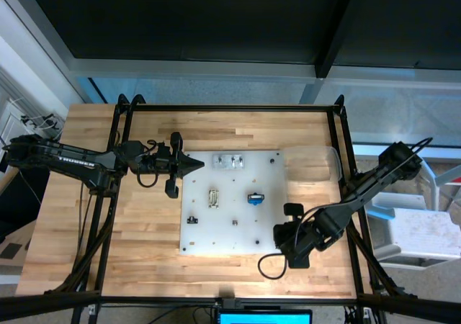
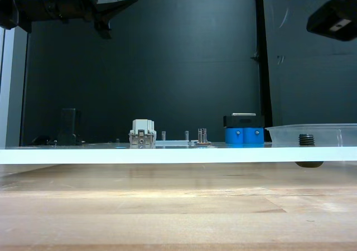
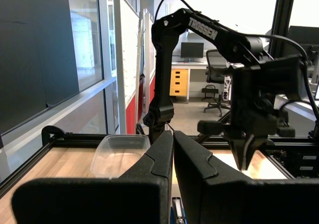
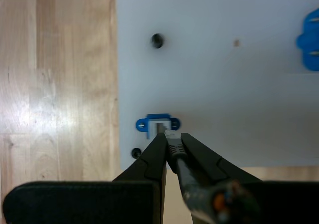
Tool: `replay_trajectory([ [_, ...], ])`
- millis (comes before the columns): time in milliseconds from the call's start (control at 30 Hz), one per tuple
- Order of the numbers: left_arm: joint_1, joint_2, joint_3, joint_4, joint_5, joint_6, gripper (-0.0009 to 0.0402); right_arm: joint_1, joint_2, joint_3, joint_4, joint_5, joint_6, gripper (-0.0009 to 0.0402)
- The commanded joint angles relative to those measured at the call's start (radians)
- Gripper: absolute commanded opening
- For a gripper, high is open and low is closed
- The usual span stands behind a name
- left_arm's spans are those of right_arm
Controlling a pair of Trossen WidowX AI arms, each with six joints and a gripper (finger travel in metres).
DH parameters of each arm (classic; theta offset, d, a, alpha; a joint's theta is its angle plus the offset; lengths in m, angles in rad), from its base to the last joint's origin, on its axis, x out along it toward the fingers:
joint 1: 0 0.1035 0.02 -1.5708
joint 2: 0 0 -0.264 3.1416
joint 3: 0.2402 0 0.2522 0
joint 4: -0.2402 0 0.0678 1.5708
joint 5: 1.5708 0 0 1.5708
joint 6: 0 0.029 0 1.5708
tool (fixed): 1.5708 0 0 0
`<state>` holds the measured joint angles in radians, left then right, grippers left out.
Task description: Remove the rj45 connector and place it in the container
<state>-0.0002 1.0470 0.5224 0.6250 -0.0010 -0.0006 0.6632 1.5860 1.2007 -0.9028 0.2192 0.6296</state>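
Observation:
The rj45 connector (image 4: 173, 145), a small dark plug with a dark cable trailing back, sits between the fingers of my right gripper (image 4: 170, 137). Its pale tip is at the mouth of a small blue socket (image 4: 158, 126) near the white board's edge. From above, the right gripper (image 1: 279, 235) is over the board's near right corner and hides the plug. The container (image 1: 311, 164) is a clear tub standing off the board's far right corner, also seen low (image 2: 312, 134) and from the left wrist (image 3: 119, 153). My left gripper (image 1: 193, 164) hovers shut and empty at the board's far left.
On the white board (image 1: 223, 230) stand a bright-blue block connector (image 1: 254, 199) and a beige-metal oblong connector (image 1: 213, 198). A black cable loop (image 1: 270, 266) lies on the wood by the right gripper. Black frame rails (image 1: 344, 144) run around the table.

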Motion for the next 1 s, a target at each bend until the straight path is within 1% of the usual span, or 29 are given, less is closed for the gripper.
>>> replay_trajectory([
  [33,0.0,0.0,0.0,0.0,0.0,0.0,0.0,-0.027,-0.034,0.001,-0.019,0.011,-0.013,0.0],
  [100,0.0,0.0,0.0,0.0,0.0,0.0,0.0,-0.046,-0.056,0.001,-0.036,0.025,-0.023,0.0],
  [433,0.0,0.0,0.0,0.001,0.0,0.0,0.0,-0.169,-0.129,0.0,-0.091,0.022,-0.148,0.0],
  [533,0.0,0.0,0.0,0.0,0.0,0.0,0.0,-0.209,-0.142,0.0,-0.093,0.009,-0.192,0.0],
  [600,0.0,0.0,0.0,0.001,0.0,0.0,0.0,-0.237,-0.152,0.0,-0.098,-0.008,-0.219,0.0],
  [933,0.0,0.0,0.0,0.0,0.0,0.0,0.0,-0.377,-0.19,0.0,-0.161,-0.016,-0.333,0.0],
  [1000,0.0,0.0,0.0,0.0,0.0,0.0,0.0,-0.406,-0.197,0.0,-0.169,-0.04,-0.359,0.0],
])
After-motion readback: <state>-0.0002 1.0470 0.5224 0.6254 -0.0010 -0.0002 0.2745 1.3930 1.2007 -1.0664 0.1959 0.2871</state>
